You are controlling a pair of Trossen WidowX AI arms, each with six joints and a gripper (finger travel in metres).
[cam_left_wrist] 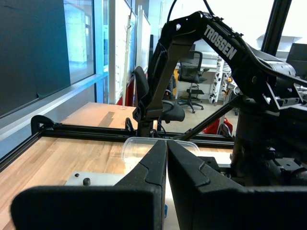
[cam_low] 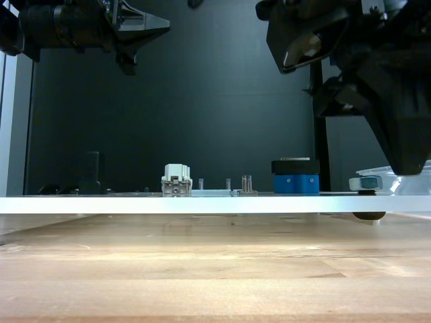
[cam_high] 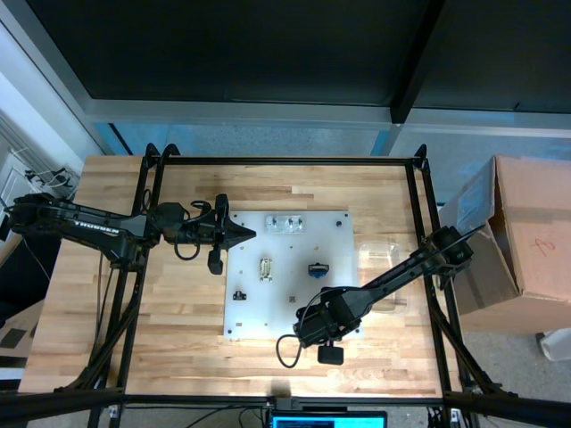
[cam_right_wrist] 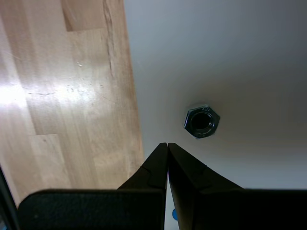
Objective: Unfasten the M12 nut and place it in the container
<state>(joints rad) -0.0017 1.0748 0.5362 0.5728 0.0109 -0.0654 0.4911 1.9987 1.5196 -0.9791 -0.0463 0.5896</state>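
While left gripper over board and right gripper overhead press fingers together, nut sits bore-up.

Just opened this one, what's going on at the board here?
The right gripper hangs above the near right part of the white board, fingers shut on nothing. The silver M12 nut lies just beside its tips, apart from them. In the low view it seems to sit on its stud, not in the clear container. The left gripper hovers above the board's far left part, shut and empty.
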